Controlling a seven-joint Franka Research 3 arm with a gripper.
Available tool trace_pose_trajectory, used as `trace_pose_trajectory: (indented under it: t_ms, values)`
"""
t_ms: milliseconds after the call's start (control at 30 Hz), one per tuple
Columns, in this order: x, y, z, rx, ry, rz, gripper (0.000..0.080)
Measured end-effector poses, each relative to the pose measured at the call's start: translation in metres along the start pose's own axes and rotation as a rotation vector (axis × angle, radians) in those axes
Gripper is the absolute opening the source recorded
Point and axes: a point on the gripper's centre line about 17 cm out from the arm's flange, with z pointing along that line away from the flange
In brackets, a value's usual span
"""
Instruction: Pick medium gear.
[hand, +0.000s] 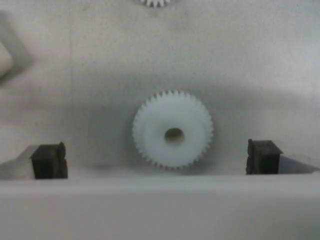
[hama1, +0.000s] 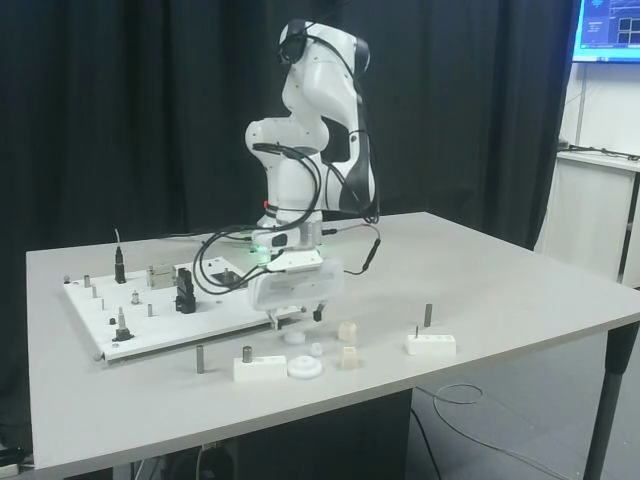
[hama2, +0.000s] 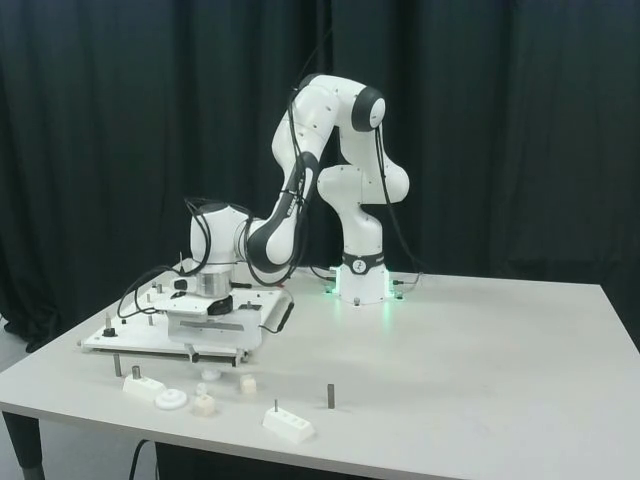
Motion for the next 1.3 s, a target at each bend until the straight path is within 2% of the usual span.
trace_pose_trajectory:
  t_ms: [533, 1300]
  values:
    - [0.006, 0.005, 0.013, 0.001, -0.007, 0.020, 0.0800]
    - [0.003, 0.008, 0.019, 0.020, -0.030, 0.029, 0.0800]
